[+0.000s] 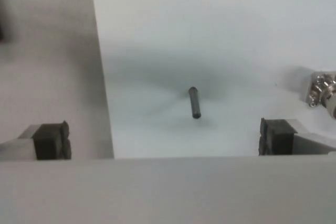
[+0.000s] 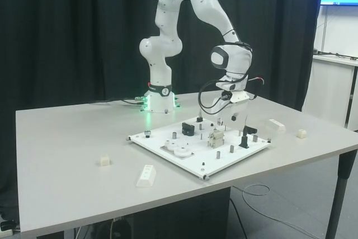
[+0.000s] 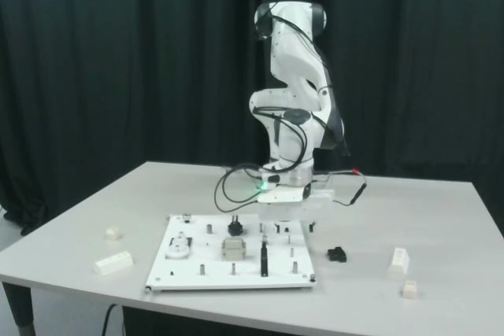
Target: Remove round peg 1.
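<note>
The gripper [image 1: 164, 139] is held wide open above the white board [image 1: 220, 35], with nothing between its fingertips [image 1: 51, 141]. The peg [image 1: 195, 102] stands upright in the board, between the two fingertips and below them, near the board's edge. This alignment is judged to prepare a straight descent and pinch. A metal fitting [image 1: 323, 92] is seen nearby. No legible writing is visible.

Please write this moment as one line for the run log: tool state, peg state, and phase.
phase: approach | tool: open, above white board, holds nothing | round peg: upright in board, between the fingers, not touched | removal: not yet done
</note>
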